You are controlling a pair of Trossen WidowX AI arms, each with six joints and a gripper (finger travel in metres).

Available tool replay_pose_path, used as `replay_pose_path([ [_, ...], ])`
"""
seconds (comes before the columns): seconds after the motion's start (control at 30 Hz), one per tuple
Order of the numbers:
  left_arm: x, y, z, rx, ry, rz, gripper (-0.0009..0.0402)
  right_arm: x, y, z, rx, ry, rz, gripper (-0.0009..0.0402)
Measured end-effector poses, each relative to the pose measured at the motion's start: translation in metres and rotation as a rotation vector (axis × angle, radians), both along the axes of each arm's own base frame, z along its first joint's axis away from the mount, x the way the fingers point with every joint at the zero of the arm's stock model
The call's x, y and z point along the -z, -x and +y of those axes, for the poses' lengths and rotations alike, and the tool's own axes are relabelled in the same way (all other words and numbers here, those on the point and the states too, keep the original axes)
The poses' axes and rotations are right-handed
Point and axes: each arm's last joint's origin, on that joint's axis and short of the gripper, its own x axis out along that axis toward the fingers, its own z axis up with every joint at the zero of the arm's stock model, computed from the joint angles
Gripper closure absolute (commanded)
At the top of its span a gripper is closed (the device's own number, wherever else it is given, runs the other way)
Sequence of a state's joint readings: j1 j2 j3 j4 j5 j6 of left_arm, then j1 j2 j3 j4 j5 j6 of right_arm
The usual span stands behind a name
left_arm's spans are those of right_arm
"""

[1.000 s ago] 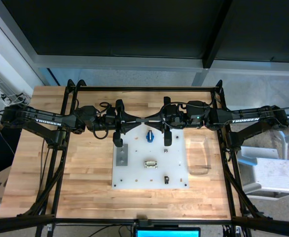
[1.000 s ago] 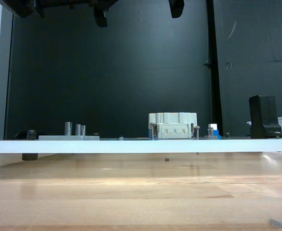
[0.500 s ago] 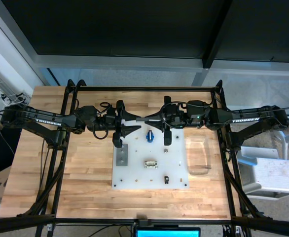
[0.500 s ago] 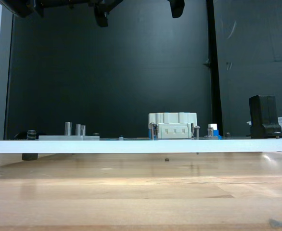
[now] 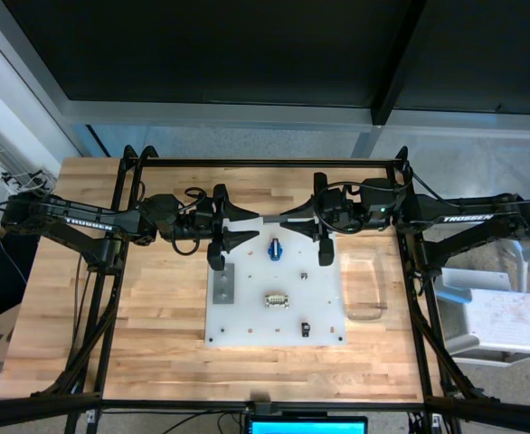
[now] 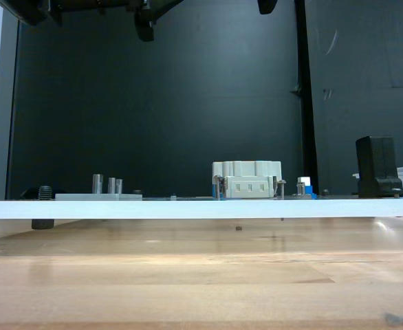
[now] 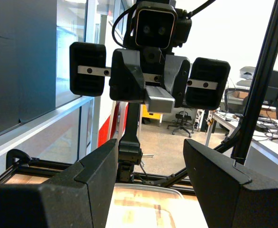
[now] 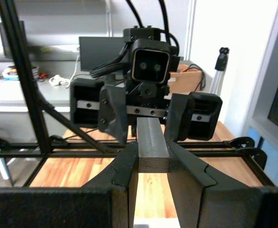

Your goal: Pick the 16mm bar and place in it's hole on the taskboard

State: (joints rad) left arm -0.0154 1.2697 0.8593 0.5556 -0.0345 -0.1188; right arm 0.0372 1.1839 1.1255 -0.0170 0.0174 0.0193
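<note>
The grey metal 16mm bar [image 8: 153,147] is lying level in the air. The black right gripper [image 5: 289,217] is clamping one end of it between nearly closed fingers, and the free end is pointing at the black left gripper [image 5: 250,223]. Both grippers are hovering high above the far edge of the white plastic taskboard [image 5: 247,327], which is sitting on the wooden table [image 5: 156,353] toward its far edge. The left gripper is gaping wide and carrying nothing. From above, its fingertips are sitting near the bar's free end, though I cannot tell whether they are reaching around it.

The bar is looking solid, stiff and smooth, so it is likely feeling heavy for its size. It may be inclined to slip or sag when pinched at one end only. A firm hold across its flat sides, leaving one end bare to enter the hole, is seeming the safest.

Under the bar the air is looking open down to the board. A blue knob [image 5: 275,247] is standing almost directly below it. A grey metal block with short upright pegs [image 5: 222,287] is lying along the board's left edge, and it is probably holding the seat, but which hole I cannot tell. A white connector [image 5: 276,300] and a small black part [image 5: 307,327] are crowding the board's middle and near edge. A clear plastic tray [image 5: 364,285] is sitting just beside its right edge.
</note>
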Motion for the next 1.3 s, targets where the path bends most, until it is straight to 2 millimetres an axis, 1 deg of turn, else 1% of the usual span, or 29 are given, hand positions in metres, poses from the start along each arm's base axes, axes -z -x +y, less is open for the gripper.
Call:
replay_pose_path([
  [0.13,0.001,0.000,0.000,0.000,0.000,0.006,0.0203,0.004,0.006,0.002,-0.027,0.001,0.105,0.0389],
  [0.43,0.001,0.000,0.000,0.000,-0.001,0.006,0.0202,0.008,0.020,0.017,-0.122,0.016,0.351,0.0390],
  [0.63,0.001,0.000,0.000,0.000,-0.001,0.006,0.0202,0.009,0.031,0.023,-0.096,0.018,0.499,0.0390],
  [0.77,0.001,0.000,0.000,0.000,-0.001,0.006,0.0202,0.009,0.038,0.030,-0.088,-0.010,0.574,0.0390],
  [0.97,0.001,0.000,0.000,0.000,-0.001,0.006,0.0202,0.013,0.048,0.043,-0.067,-0.044,0.682,0.0390],
  [1.1,0.001,0.000,0.000,0.000,-0.001,0.006,0.0202,0.015,0.052,0.054,-0.058,-0.057,0.755,0.0390],
  [1.3,0.001,0.000,0.000,0.001,-0.001,0.006,0.0202,0.029,0.051,0.072,-0.052,-0.062,0.919,0.0390],
])
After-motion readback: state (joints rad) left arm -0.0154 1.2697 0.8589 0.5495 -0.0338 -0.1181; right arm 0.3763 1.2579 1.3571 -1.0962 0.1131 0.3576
